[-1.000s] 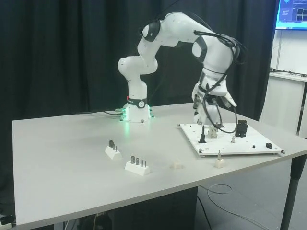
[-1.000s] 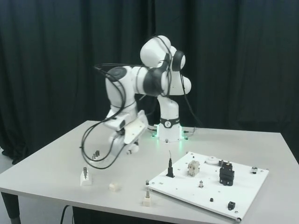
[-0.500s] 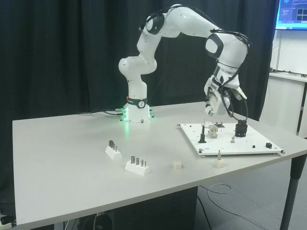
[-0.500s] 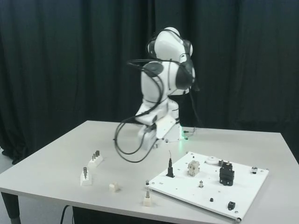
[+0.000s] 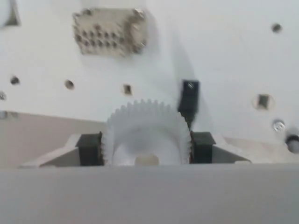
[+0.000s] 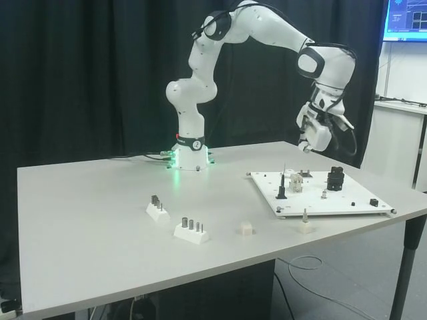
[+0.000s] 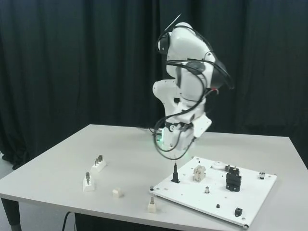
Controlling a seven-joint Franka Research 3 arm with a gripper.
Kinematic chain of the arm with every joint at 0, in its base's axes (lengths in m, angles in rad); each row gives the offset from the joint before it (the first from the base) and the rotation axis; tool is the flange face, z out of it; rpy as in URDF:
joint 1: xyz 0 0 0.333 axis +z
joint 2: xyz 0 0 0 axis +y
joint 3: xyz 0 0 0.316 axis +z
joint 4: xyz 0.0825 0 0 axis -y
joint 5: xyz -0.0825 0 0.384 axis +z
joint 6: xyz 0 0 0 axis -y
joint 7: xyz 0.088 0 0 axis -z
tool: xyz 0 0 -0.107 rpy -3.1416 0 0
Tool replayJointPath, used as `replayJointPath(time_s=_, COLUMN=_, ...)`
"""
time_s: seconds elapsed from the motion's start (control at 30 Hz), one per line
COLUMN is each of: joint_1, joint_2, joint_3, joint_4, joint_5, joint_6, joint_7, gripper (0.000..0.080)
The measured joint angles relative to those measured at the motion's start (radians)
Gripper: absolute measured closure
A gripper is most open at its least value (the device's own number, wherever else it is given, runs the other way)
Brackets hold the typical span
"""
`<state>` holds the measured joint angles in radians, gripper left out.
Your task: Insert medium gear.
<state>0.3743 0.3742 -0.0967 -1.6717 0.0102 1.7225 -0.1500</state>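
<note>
In the wrist view the medium gear (image 5: 146,130), white and toothed, sits between my two black fingers (image 5: 88,149); the gripper (image 5: 145,148) is shut on it. Below the gear lies the white assembly board (image 5: 224,56) with several small holes and a black upright peg (image 5: 189,98). From the first room view the gripper (image 6: 311,141) hangs well above the far part of the board (image 6: 350,200). The second room view shows the gripper (image 7: 182,144) above the board's (image 7: 219,195) near-left part. The gear is too small to make out in either room view.
On the board stand a multi-pin connector block (image 5: 110,31), a black peg (image 6: 282,190) and a black part (image 6: 335,179). On the grey table are two white peg holders (image 6: 157,208) (image 6: 191,230) and two small white blocks (image 6: 246,229) (image 6: 305,225).
The arm has swung sideways and upward over the last second. The gripper went from low at the board's edge to high above the board.
</note>
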Motion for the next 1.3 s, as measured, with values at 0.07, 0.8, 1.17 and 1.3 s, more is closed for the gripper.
replayJointPath(time_s=0.07, joint_1=0.02, joint_2=-0.017, joint_3=0.006, joint_4=-0.028, joint_5=-0.008, joint_6=0.018, joint_7=0.026, gripper=0.0403)
replayJointPath(time_s=0.8, joint_1=0.241, joint_2=-0.173, joint_3=0.022, joint_4=-0.331, joint_5=-0.066, joint_6=0.192, joint_7=0.303, gripper=0.0403)
replayJointPath(time_s=1.17, joint_1=0.328, joint_2=-0.215, joint_3=0.026, joint_4=-0.463, joint_5=-0.066, joint_6=0.314, joint_7=0.409, gripper=0.0403)
replayJointPath(time_s=1.3, joint_1=0.354, joint_2=-0.221, joint_3=0.026, joint_4=-0.499, joint_5=-0.066, joint_6=0.359, joint_7=0.441, gripper=0.0403)
